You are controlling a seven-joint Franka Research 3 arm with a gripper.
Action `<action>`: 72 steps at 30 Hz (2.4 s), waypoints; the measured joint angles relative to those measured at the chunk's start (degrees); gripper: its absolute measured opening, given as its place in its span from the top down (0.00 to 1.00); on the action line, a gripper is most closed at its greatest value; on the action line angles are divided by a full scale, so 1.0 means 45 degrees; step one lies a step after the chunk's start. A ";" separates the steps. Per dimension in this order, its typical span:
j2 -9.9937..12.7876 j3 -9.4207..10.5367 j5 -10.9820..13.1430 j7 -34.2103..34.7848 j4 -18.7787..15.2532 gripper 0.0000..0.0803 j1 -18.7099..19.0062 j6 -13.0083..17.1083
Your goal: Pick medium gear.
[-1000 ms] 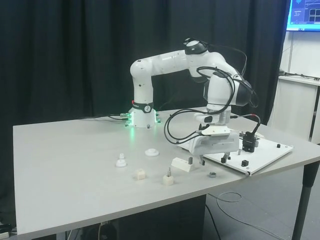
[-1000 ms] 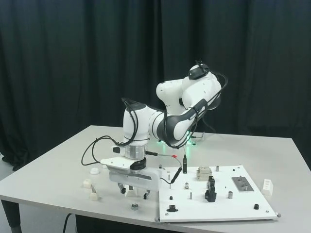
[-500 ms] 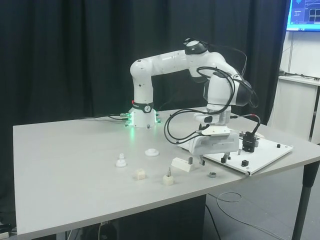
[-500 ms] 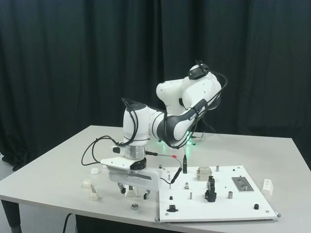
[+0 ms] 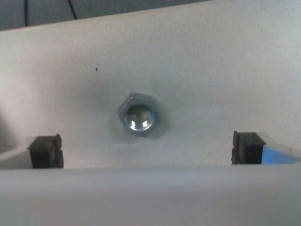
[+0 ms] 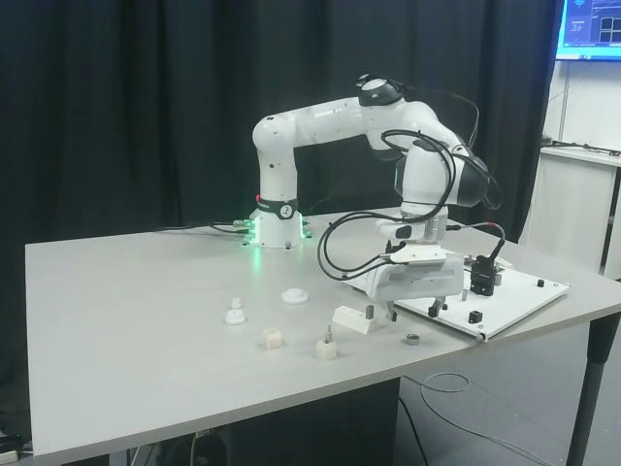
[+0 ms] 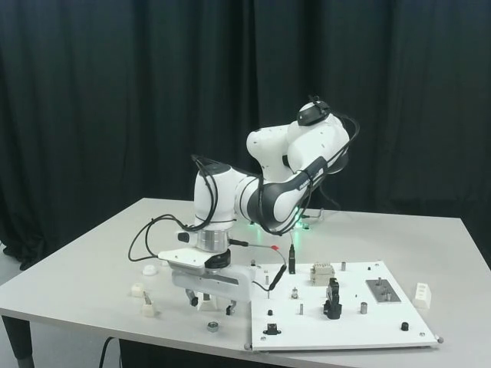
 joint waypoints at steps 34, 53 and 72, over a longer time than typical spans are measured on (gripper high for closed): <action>-0.0006 -0.1348 -0.1050 -0.1762 -0.0450 0.00 -0.0089 -0.0643; -0.0013 -0.2789 -0.1094 -0.5484 -0.3464 0.00 -0.0377 -0.1161; 0.0134 -0.2588 0.0461 -0.8249 -0.4964 0.00 -0.1992 -0.1037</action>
